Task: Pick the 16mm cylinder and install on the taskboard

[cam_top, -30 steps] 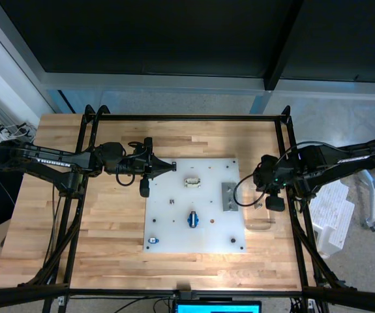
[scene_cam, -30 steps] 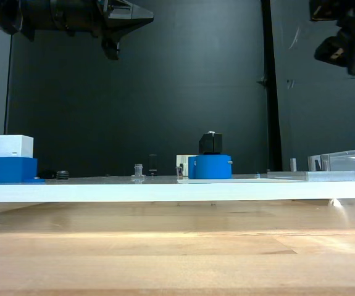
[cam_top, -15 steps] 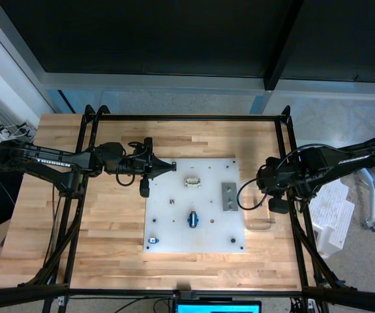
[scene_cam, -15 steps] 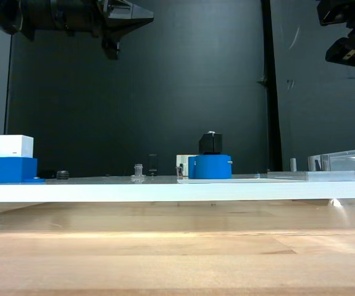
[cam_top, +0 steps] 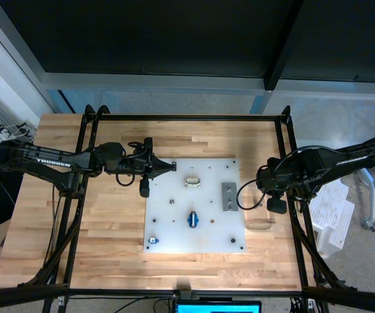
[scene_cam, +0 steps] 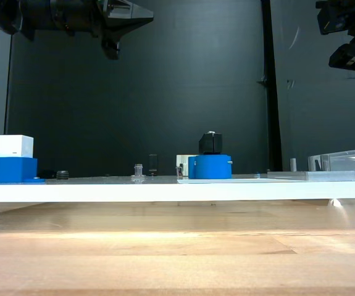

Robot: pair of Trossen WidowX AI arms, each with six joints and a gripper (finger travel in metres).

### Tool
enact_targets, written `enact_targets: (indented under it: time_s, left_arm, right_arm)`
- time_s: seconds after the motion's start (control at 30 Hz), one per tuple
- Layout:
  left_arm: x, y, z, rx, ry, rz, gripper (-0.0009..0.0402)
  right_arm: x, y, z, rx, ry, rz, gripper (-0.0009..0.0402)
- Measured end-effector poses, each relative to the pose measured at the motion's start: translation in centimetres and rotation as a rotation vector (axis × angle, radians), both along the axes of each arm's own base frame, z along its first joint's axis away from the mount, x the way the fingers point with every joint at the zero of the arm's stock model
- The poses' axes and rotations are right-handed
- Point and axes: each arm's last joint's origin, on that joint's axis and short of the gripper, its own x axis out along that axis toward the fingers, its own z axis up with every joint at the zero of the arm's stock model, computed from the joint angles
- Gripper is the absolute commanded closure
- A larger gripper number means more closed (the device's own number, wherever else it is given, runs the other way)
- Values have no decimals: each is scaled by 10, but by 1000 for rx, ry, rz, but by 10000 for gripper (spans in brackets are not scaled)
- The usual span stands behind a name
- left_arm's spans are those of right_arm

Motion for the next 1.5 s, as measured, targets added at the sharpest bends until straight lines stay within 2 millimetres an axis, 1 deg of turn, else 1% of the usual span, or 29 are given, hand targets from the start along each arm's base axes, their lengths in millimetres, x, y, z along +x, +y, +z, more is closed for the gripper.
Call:
enact_targets:
  time_s: [0.47,0.87,0.97,1.13,1.3,1.5]
  left_arm:
    - [0,0,0,0,0,0,393]
    - [0,0,0,0,0,0,393]
    - [0,0,0,0,0,0,393]
    - [0,0,0,0,0,0,393]
    - [0,0,0,0,0,0,393]
    - [0,0,0,0,0,0,393]
  right_arm:
    - [5,2,-4,-9,27,8,393]
    - [14,4,-13,-76,92,9,392]
    - [17,5,-16,-83,115,15,382]
    - [22,8,-22,-92,151,21,356]
    - [24,11,-32,-103,193,23,334]
    - [24,12,-45,-103,206,10,309]
